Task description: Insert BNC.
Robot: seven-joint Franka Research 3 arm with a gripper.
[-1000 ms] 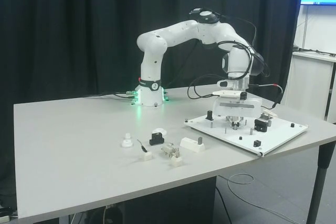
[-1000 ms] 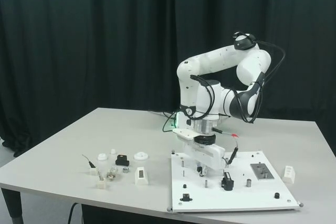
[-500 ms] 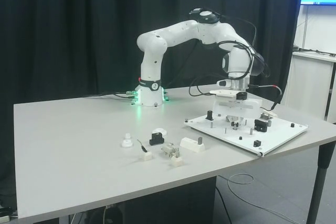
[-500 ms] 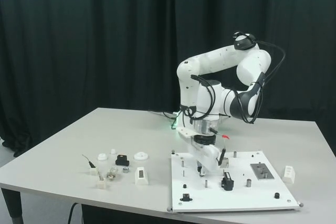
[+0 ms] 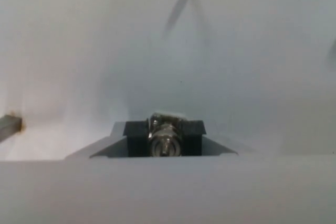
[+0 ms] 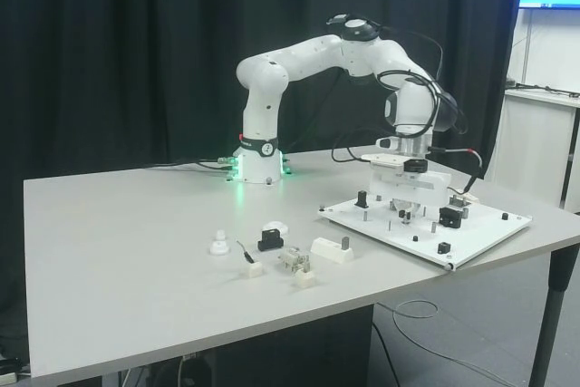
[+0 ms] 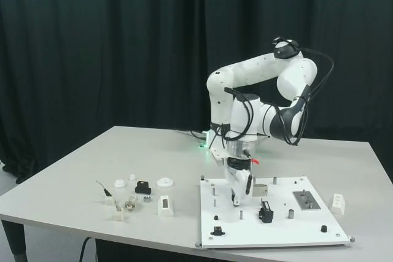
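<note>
The connector [image 5: 166,137] sits low at centre of the wrist view, under the hand [image 7: 236,198] above the white board [image 7: 307,228]. Small, rigid metal (likely slippery), best gripped across its barrel. Whether the hand is clamped on it, I cannot tell. Only the room views show loose parts [image 7: 164,205] on the worktop [image 7: 92,170].
</note>
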